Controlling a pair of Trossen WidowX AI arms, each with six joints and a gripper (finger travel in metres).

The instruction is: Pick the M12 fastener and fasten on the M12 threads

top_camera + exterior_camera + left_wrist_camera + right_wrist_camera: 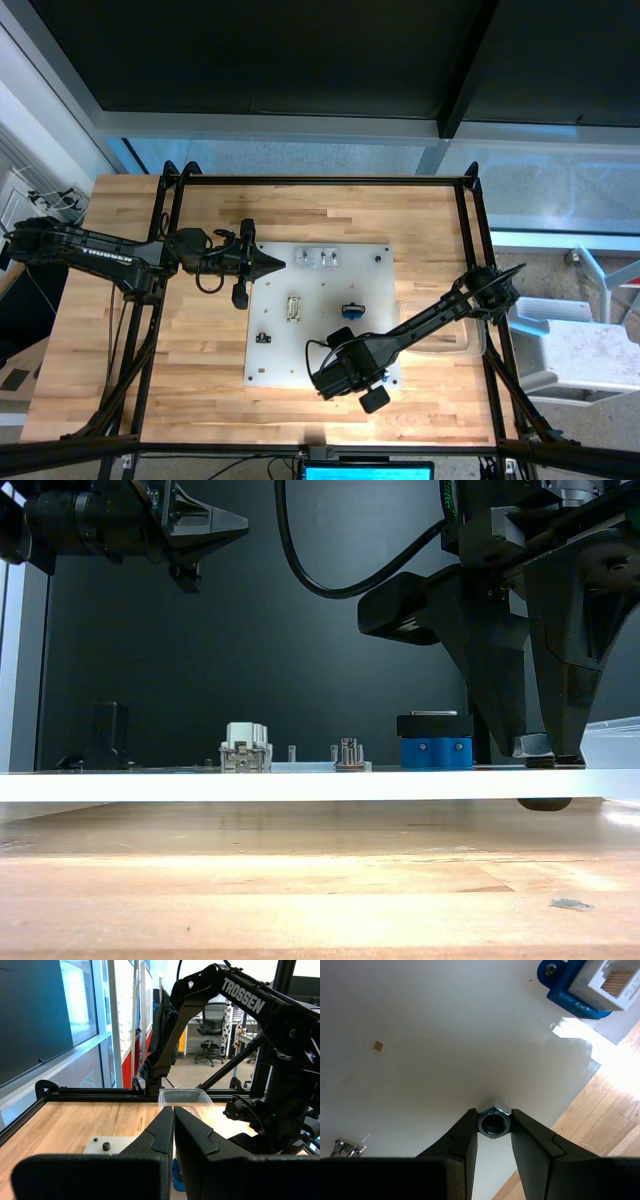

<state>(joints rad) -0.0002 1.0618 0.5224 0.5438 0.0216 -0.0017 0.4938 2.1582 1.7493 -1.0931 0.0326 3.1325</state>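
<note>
Seemingly matte black arms (420, 319), TROSSEN lettering (243, 996)

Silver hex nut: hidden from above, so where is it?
Right wrist view: the right tool pinches the silver hex nut at the white board's near right edge; the left tool hovers shut at its far left.

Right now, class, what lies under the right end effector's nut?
The right end effector grips the M12 nut over the white board, near right edge. Only board shows around it; the nut covers any stud beneath. The left end effector hovers far left.
</note>
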